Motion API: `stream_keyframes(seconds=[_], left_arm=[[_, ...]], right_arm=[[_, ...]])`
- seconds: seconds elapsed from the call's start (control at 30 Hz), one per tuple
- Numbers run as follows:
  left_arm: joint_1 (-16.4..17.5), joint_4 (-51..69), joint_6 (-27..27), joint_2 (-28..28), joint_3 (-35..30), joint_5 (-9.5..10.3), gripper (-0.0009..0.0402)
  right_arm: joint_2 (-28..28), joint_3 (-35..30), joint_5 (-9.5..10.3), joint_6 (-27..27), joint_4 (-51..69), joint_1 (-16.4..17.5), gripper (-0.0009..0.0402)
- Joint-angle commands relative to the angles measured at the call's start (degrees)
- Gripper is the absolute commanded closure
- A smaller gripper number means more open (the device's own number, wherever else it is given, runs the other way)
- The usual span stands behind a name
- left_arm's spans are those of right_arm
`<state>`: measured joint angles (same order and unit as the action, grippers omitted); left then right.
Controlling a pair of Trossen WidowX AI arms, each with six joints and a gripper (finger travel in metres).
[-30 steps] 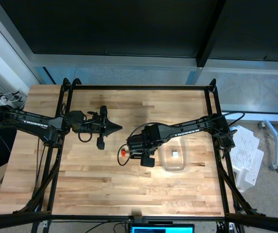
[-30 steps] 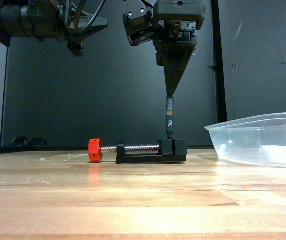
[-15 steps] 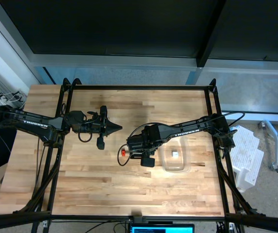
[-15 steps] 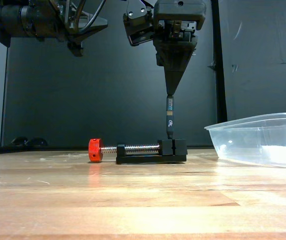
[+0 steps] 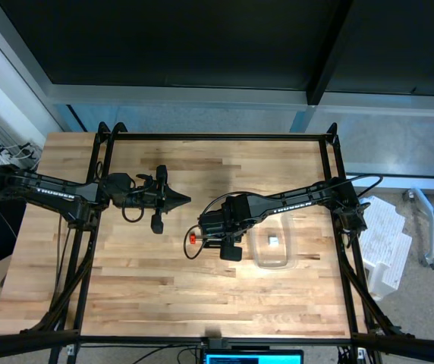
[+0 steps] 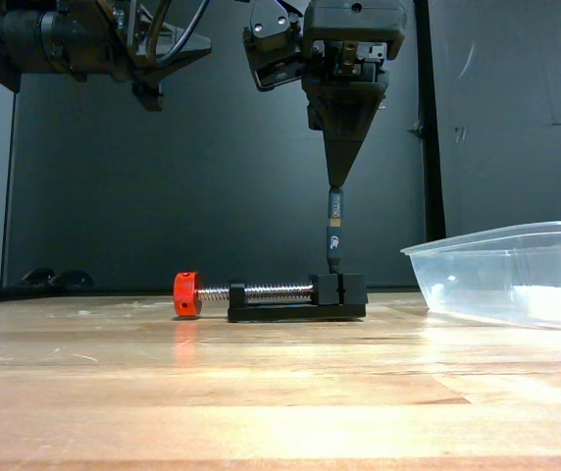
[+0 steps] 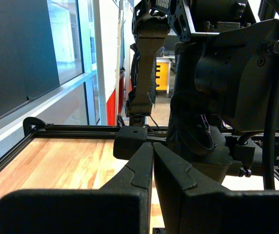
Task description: Pick the USB-C connector and install on taskboard
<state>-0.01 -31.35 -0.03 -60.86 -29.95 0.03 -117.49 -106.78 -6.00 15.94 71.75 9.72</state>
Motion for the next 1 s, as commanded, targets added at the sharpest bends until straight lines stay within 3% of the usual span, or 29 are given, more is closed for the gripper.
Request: stream_keyframes(seconds=[0.03,1.0], left_arm=[[0.0,-0.02,0.0,0.0,0.0,0.0,0.0393],[0.0,-0.02,0.0,0.0,0.0,0.0,0.0393]], right_arm=[[-0.07,0.15,0.04,0.02,-0.44,0.02,0.0393],[-0.04,1.79,0.39,-0.15,-2.05,0.02,0.0393]])
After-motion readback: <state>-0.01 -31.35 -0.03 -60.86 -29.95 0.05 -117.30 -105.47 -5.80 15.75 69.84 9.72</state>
